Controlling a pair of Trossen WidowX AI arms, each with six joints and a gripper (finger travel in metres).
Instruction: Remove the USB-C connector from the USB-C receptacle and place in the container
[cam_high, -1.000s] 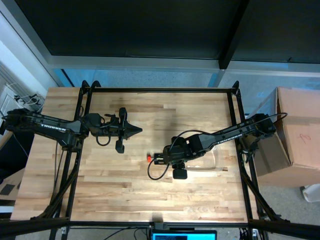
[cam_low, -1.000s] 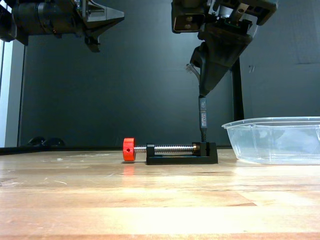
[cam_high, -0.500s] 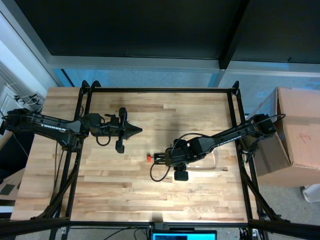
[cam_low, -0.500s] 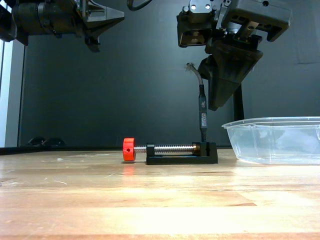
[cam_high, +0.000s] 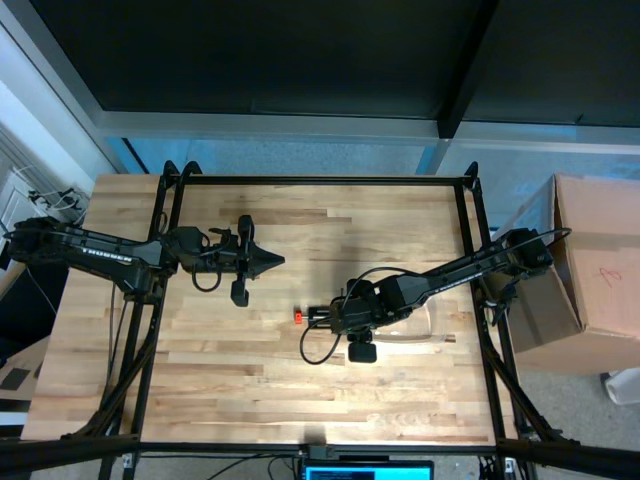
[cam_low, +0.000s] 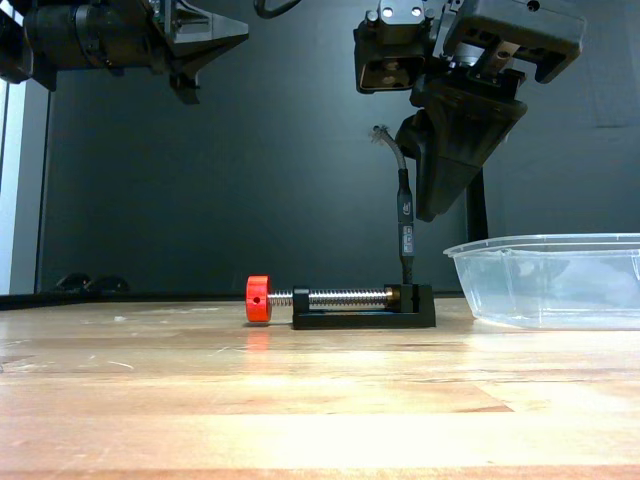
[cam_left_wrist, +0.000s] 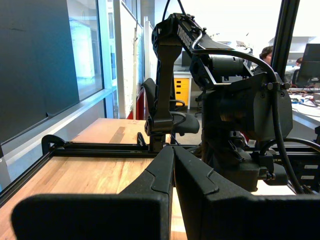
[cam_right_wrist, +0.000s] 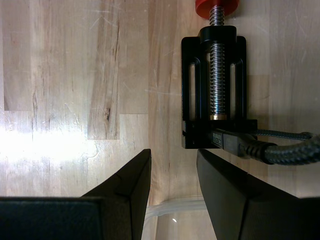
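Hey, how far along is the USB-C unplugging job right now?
Done: nothing. The USB-C connector stands upright in the USB-C receptacle. In hand: the right gripper hangs above and beside it, fingers open, holding nothing; the left gripper hovers shut, high at the left. Left: grip, pull out, drop in the container.

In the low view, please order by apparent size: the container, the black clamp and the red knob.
Container
black clamp
red knob
USB-C connector stands upright in the clamp; right gripper, open, beside it; left gripper, shut, high left.
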